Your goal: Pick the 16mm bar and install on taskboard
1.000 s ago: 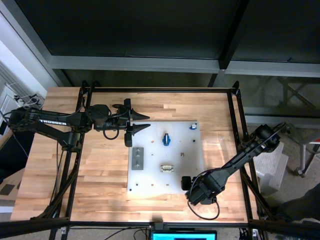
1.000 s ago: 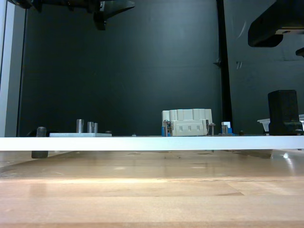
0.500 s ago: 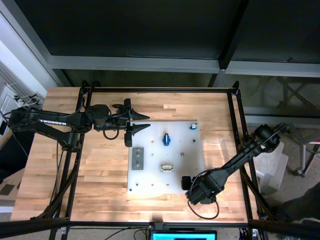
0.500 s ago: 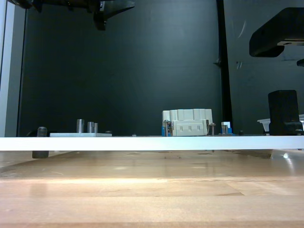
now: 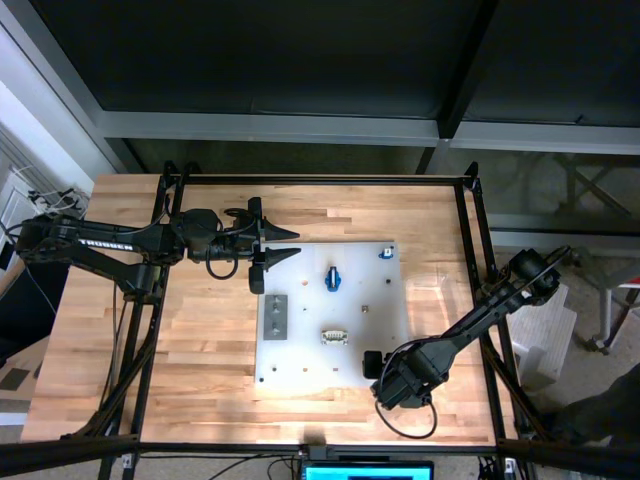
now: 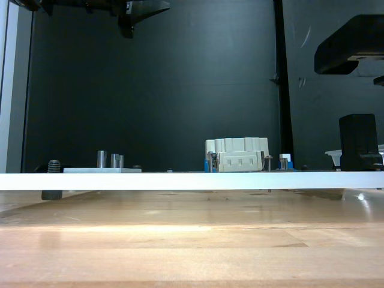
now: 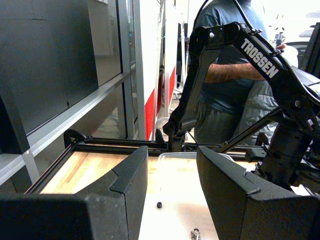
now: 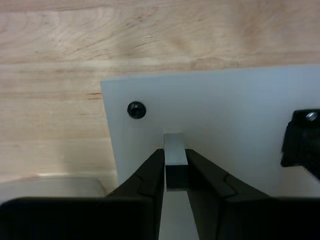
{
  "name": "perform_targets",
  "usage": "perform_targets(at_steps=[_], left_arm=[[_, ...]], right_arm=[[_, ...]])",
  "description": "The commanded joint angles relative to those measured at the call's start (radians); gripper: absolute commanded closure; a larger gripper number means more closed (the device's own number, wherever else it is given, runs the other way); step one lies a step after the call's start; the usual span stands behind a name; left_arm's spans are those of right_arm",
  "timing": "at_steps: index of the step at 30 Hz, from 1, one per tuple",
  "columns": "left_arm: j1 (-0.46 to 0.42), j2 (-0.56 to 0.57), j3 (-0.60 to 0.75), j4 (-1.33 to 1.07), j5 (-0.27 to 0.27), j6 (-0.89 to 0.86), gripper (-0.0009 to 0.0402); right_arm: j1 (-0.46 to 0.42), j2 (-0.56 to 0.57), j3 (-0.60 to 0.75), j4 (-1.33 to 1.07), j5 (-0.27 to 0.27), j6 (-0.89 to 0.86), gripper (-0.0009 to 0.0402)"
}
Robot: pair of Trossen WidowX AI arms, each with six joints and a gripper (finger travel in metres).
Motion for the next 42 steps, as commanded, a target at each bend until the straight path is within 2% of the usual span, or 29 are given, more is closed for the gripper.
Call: perform_targets(at_steps=[1,7,12,23,42], left_arm=[[0.0,0.0,0.0,0.0,0.0,0.0,0.0262],[0.0,0.0,0.0,0.0,0.0,0.0,0.0262],[0.0,0.0,0.0,0.0,0.0,0.0,0.0262],[0.0,0.0,0.0,0.0,0.0,0.0,0.0262],[0.0,0.0,0.0,0.0,0.0,0.0,0.0262]], right_arm=[[0.0,-0.004,0.002,0.013,0.001,0.014,0.0287],[0.0,-0.03,0.002,0.011,0.002,0.015,0.0246],[0.0,-0.071,0.002,-0.001,0.002,0.015,0.0234],[0.0,-0.162,0.002,-0.056,0.001,0.014,0.0252],[0.0,-0.167,0.002,-0.064,0.0,0.041,0.0276]])
